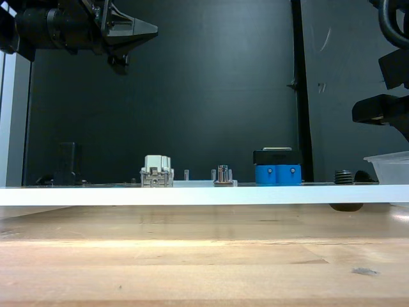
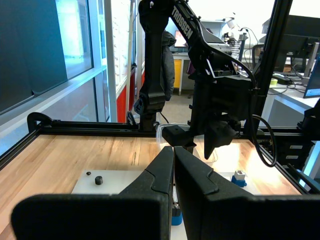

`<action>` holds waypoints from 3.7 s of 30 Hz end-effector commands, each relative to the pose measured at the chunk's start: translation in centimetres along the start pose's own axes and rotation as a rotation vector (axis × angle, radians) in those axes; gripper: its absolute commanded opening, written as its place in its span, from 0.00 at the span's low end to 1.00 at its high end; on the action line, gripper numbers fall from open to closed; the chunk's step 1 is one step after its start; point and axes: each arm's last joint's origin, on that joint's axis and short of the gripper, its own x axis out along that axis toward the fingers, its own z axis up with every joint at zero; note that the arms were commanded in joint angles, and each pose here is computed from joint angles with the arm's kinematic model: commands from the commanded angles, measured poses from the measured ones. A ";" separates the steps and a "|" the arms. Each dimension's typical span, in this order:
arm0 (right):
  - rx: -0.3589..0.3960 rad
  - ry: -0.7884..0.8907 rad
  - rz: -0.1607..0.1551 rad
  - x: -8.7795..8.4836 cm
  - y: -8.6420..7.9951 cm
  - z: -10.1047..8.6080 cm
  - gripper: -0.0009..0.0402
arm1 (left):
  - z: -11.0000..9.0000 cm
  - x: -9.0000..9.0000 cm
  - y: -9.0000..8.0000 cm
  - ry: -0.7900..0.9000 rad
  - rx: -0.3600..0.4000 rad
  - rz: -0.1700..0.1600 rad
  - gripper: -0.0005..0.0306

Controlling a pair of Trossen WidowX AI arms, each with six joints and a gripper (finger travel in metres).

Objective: Pick the M12 fastener and fasten on the M12 threads

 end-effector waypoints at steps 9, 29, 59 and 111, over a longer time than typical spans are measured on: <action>0.004 0.015 -0.009 1.5 -0.1 0.0 0.61 | 0.0 0.0 0.0 0.000 0.000 0.000 0.02; 0.007 -0.011 0.002 2.9 -0.6 -0.6 0.60 | 0.0 0.0 0.0 0.000 0.000 0.000 0.02; 0.011 -0.017 0.003 2.9 -0.6 -0.5 0.05 | 0.0 0.0 0.0 0.000 0.000 0.000 0.02; -0.932 -0.003 -0.004 -4.8 -0.1 13.2 0.03 | 0.0 0.0 0.0 0.000 0.000 0.000 0.02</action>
